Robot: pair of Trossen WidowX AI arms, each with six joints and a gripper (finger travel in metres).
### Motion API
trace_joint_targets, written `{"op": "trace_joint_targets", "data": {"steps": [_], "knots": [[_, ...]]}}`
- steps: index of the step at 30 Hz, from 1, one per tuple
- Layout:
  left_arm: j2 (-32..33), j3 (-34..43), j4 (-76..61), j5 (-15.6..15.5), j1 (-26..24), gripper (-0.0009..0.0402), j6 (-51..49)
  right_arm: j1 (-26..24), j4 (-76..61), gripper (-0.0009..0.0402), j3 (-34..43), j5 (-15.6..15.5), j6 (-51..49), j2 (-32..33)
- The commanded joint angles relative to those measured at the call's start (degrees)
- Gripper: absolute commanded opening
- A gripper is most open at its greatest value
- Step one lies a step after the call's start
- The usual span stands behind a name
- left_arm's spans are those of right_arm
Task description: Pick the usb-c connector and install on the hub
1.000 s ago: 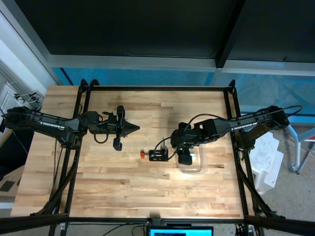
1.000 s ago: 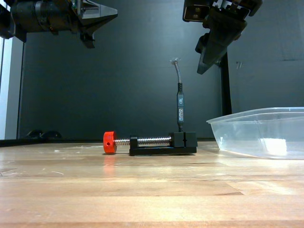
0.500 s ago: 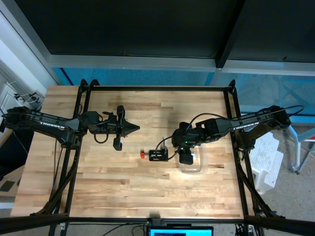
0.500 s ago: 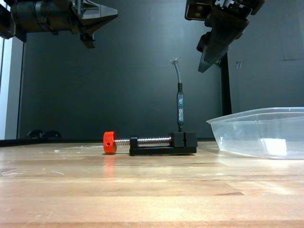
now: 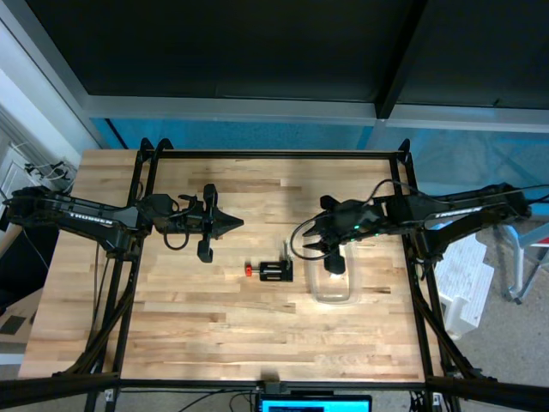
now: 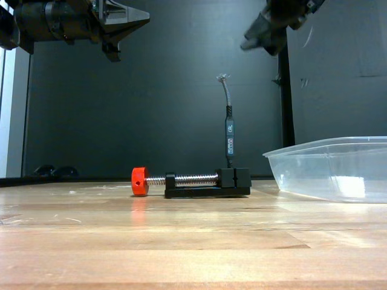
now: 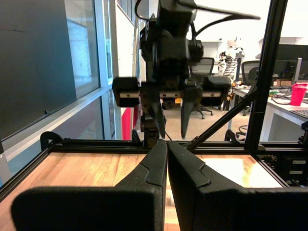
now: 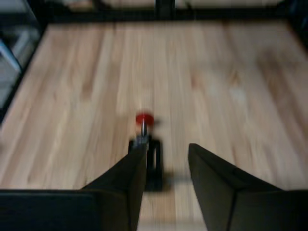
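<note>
Black plug point(image 6: 230, 130) stays upright in the clamp point(image 6: 208, 181), ungripped.
Right end effector point(image 5: 309, 242), open and empty, has lifted away from above it; left end effector point(image 5: 233, 224), closed on nothing, hovers well aside.

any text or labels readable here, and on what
"TROSSEN": white lettering on the left arm, barely legible.
Lettering on the right arm: too small to read.
Pale marks on the usb-c connector, upright in the clamp, in neither gripper: unreadable.
No text on the left gripper, shut, high left of the clamp, or the right gripper, open, high to its right.
</note>
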Motion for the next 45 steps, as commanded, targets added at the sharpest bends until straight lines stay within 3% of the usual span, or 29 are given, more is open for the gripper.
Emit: {"op": "trace_joint_targets", "data": {"steps": [1,6,9,13,25,32,45], "knots": [[0.02,0.02,0.00,0.02,0.00,0.0000,0.00,-1.25,8.24,0.0066,-4.22,0.02,-0.81,-2.89],[0.02,0.02,0.02,0.02,0.02,0.0000,0.00,-2.58,21.00,-0.0003,-10.73,-0.04,-1.73,-6.25],[0.00,0.02,0.02,0.02,0.02,0.0000,0.00,-3.28,27.41,0.0007,-13.94,-0.74,-2.40,-7.63],[0.00,0.02,0.02,0.02,0.00,0.0000,0.00,-5.62,34.56,-0.0002,-17.11,-5.09,-2.21,-8.57],[0.02,0.02,0.00,0.02,0.00,0.0000,0.00,-6.38,49.27,0.0000,-25.38,-5.49,-2.58,-10.82],[0.02,0.02,0.00,0.02,0.00,0.0000,0.00,-6.38,49.42,0.0000,-25.22,-8.02,-2.40,-10.93],[0.02,0.02,0.00,0.02,0.02,0.0000,0.00,-6.34,48.02,0.0000,-25.22,-7.98,-2.19,-10.93]]}}
